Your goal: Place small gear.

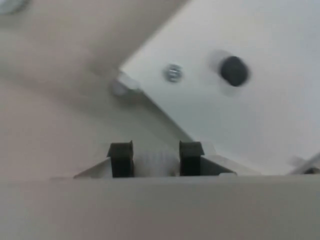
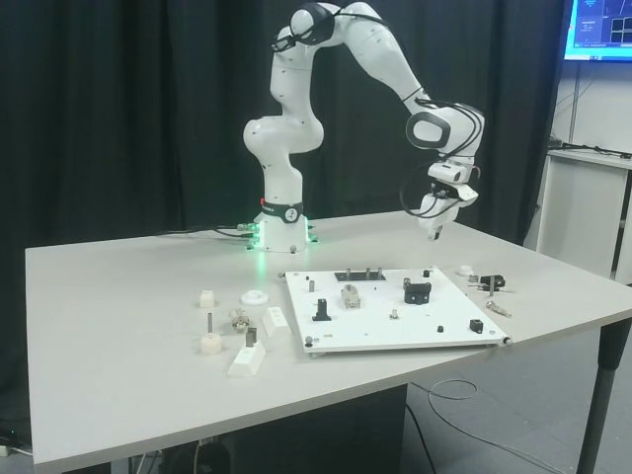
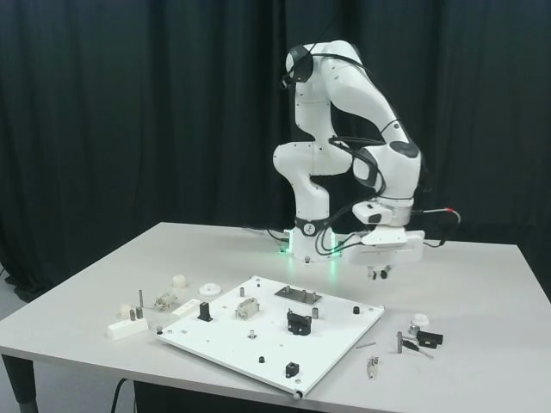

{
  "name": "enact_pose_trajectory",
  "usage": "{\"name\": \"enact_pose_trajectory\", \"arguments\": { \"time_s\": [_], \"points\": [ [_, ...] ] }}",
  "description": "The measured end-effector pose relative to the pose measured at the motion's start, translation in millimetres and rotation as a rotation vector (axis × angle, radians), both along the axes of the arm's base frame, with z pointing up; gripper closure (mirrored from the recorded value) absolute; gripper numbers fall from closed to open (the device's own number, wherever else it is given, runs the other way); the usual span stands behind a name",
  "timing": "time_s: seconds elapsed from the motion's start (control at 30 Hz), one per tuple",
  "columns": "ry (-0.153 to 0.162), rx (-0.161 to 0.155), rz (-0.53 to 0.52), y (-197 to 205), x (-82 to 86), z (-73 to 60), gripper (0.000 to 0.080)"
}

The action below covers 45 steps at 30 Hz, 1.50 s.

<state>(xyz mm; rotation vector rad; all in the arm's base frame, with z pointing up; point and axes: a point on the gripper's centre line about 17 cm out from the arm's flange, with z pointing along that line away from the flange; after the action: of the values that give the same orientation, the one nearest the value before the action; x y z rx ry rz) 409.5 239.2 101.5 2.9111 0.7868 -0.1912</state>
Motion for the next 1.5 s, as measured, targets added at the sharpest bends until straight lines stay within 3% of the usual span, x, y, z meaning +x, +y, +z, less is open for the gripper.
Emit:
{"name": "enact_pose_trajectory", "arguments": {
  "time_s": [0.7,1.03,1.5],
  "points": [
    [0.04,0.036,-0.017,84,-35.0,-22.9,0.0609],
    [0.065,0.061,-0.019,100,-34.0,-47.6,0.0609],
    [0.076,0.056,-0.033,100,-26.9,-79.1,0.0609]
  ]
}}
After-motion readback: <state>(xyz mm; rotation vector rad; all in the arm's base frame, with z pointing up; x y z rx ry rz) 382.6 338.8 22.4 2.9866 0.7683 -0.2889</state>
